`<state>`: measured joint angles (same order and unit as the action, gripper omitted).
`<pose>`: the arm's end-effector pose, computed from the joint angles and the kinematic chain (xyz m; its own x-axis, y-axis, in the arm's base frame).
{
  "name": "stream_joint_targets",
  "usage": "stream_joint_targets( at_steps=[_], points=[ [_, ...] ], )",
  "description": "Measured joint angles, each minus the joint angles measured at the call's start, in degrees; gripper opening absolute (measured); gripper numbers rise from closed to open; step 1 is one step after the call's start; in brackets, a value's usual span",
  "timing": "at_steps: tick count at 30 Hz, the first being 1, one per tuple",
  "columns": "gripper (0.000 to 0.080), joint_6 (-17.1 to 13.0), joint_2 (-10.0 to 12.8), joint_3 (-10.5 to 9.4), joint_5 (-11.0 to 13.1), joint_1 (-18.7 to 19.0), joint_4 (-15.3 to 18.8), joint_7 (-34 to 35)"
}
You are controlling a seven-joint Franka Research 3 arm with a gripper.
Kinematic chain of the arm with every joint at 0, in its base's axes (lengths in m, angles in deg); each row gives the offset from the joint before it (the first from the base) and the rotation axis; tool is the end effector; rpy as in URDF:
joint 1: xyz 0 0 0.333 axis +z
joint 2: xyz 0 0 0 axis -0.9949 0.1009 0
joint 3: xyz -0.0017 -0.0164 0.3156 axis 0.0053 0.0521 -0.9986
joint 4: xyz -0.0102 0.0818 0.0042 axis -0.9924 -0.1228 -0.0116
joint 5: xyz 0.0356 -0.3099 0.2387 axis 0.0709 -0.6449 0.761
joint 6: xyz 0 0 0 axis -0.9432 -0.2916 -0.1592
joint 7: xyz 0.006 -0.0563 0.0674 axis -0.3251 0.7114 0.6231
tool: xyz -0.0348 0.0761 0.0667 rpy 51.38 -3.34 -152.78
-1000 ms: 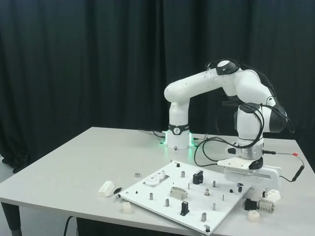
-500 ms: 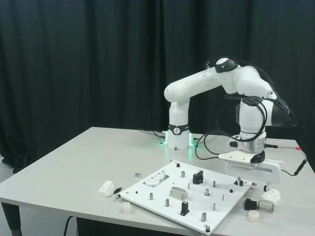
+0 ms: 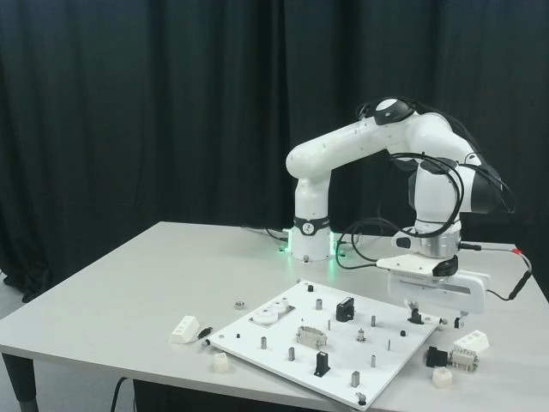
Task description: Remove BNC.
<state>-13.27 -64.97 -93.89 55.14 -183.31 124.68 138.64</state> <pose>0.5911 0.3643 0.2569 0.4210 -0.9061 -0.0411 -0.9067 -0.4217 0.0105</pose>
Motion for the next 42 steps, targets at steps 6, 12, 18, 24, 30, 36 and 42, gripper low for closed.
stream_joint_targets(
  at_steps=[6,12,18,24,30,36,42],
  points=[
    [0.0800,-0.1,0.0,0.36,-2.0,-0.4,-0.5,-0.1],
    [0.0800,-0.4,0.0,1.07,-3.9,-0.9,-0.5,4.2],
    [0.0800,-1.0,0.0,1.63,-6.2,-1.6,-0.5,14.0],
    [0.0800,-1.3,-0.1,2.23,-7.0,-2.3,0.0,24.3],
    [0.0800,-1.3,-0.1,2.48,-8.1,-3.2,0.4,34.6],
    [0.0800,-1.3,-0.3,2.75,-8.6,-3.5,1.8,42.4],
    [0.0800,-1.3,-0.5,2.93,-9.3,-3.4,3.8,45.1]
  ],
)
